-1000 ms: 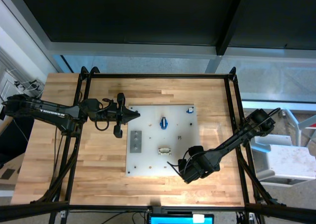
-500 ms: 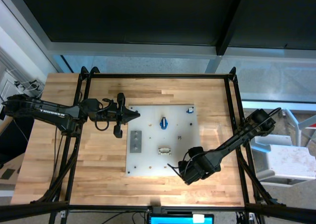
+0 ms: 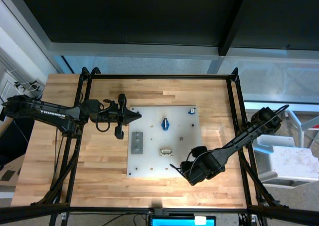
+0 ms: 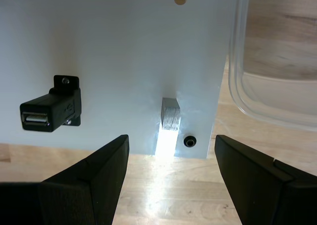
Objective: Pick the 16mm bar and place in it's hole on the taskboard
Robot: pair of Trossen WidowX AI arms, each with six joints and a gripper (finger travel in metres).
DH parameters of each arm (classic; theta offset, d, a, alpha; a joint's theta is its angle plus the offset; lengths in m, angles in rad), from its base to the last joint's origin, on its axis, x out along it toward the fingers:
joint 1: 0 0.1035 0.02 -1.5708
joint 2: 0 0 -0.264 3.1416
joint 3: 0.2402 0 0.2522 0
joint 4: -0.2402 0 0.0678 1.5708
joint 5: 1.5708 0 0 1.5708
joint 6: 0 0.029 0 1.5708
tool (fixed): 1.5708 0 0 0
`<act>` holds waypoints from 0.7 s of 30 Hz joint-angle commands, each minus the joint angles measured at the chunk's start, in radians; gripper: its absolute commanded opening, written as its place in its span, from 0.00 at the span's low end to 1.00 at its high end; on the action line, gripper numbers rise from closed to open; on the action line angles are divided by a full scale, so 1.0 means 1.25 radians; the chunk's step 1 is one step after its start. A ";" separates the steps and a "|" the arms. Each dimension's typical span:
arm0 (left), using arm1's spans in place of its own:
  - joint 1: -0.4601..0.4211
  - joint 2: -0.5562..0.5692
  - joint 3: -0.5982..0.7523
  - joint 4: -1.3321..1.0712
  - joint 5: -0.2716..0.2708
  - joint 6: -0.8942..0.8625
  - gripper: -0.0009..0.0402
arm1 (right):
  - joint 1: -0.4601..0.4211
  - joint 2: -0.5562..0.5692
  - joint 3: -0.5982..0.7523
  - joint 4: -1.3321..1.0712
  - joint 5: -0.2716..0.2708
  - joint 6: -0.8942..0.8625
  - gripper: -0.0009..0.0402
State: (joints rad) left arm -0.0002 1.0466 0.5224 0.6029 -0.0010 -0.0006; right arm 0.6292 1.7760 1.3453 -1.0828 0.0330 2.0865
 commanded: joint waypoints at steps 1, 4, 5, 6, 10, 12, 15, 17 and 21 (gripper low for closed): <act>0.000 0.000 0.000 0.000 0.000 0.000 0.02 | 0.000 -0.013 0.000 -0.005 0.000 -0.001 0.61; 0.000 0.000 0.000 0.000 0.000 0.000 0.02 | 0.000 -0.022 0.000 -0.006 0.000 -0.001 0.61; 0.000 0.000 0.000 0.000 0.000 0.000 0.02 | 0.000 -0.025 0.000 -0.007 0.000 -0.002 0.61; 0.000 0.000 0.000 0.000 0.000 0.000 0.02 | 0.000 -0.026 0.000 -0.009 0.000 -0.001 0.61; 0.000 0.000 0.000 0.000 0.000 0.000 0.02 | 0.000 -0.028 0.000 -0.019 0.000 -0.001 0.61; 0.000 0.000 0.000 0.000 0.000 0.000 0.02 | -0.001 -0.028 0.000 -0.021 0.000 -0.001 0.61; 0.000 0.000 0.000 0.000 0.000 0.000 0.02 | -0.001 -0.033 0.000 -0.021 0.001 -0.001 0.61; 0.000 0.000 0.000 0.000 0.000 0.000 0.02 | -0.001 -0.037 0.000 -0.020 0.000 -0.001 0.61; 0.000 0.000 0.000 0.000 0.000 0.000 0.02 | -0.001 -0.039 0.000 -0.020 0.000 -0.001 0.61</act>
State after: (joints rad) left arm -0.0002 1.0470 0.5224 0.6029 -0.0010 -0.0006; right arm 0.6281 1.7267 1.3453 -1.1095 0.0330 2.0850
